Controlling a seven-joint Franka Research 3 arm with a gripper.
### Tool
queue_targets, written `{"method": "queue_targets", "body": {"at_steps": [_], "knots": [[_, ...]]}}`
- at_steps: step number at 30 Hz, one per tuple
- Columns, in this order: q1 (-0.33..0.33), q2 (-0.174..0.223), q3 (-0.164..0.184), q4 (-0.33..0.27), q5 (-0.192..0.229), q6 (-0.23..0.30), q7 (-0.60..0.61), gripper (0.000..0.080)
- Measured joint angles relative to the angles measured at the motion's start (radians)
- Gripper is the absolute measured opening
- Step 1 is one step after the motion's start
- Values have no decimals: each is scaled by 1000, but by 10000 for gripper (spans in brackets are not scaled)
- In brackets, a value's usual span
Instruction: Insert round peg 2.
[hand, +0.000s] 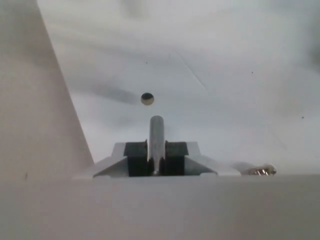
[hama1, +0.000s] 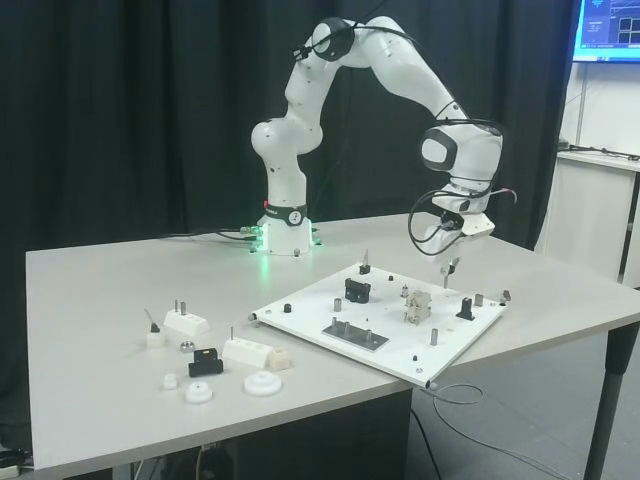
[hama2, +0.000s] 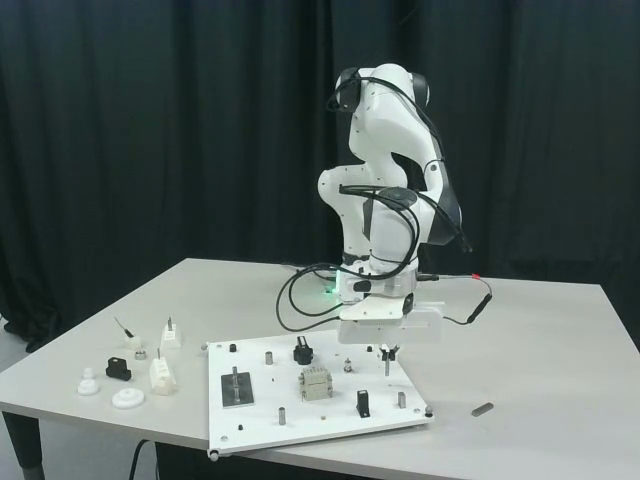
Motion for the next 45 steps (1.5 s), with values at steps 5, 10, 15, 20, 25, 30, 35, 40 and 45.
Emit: {"method": "queue_targets", "body": {"at_steps": [5, 10, 15, 20, 25, 30, 35, 40, 45], "knots": [[0, 7, 1, -6, 0, 16, 1, 68], [0, 15, 3, -7, 1, 19, 2, 68], [-1, 20, 8, -6, 2, 19, 4, 68], [-2, 22, 15, -6, 4, 19, 9, 68], [-3, 23, 22, -5, 4, 20, 14, 68], [-3, 25, 25, -4, 4, 22, 19, 68], [-3, 28, 25, -3, 4, 26, 19, 68], [-5, 33, 25, -1, 4, 31, 20, 68], [-5, 36, 25, 5, 4, 32, 20, 68]]}}
